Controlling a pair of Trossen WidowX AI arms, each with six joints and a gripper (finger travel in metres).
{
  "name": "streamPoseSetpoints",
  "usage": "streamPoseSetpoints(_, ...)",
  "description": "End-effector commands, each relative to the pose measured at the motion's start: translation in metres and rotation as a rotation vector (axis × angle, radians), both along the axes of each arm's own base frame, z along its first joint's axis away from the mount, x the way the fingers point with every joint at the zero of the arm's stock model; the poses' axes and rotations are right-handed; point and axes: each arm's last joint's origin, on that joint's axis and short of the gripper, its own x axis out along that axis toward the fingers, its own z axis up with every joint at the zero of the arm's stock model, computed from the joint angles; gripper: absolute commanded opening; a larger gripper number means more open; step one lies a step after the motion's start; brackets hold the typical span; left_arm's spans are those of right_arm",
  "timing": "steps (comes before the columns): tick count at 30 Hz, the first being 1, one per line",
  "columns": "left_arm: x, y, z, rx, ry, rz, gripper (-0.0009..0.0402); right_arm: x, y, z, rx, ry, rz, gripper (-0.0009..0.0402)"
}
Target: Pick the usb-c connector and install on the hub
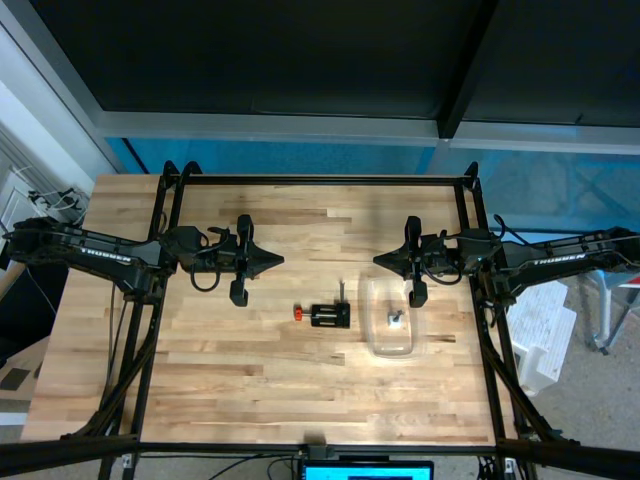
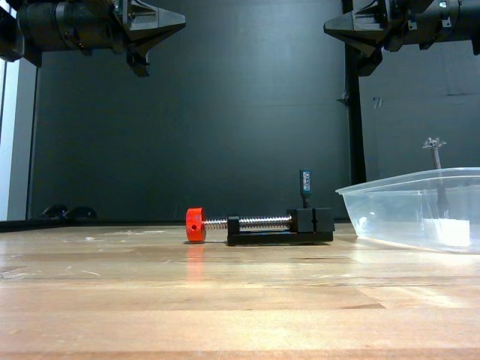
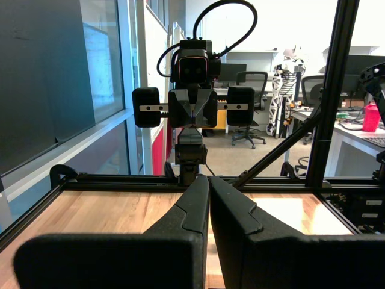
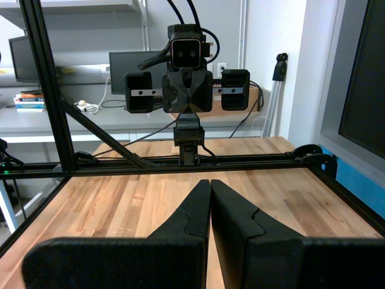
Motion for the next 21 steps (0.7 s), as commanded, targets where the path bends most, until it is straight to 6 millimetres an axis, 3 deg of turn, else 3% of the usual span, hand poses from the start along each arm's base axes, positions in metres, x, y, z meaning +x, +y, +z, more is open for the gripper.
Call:
streamPoseSetpoints(1, 0.0001, 0.0, -0.0001, 0.0, 0.0, 0.0, 0.0, 0.0, 0.0002, 0.0002, 0.001, -0.001, 0.001, 0.0)
streamPoseSetpoints(21, 0.0001, 0.0, -0.0001, 0.0, 0.0, 0.0, 0.0, 0.0004, 0.0004, 0.0031, 0.032, 0.033, 0.004, 0.0)
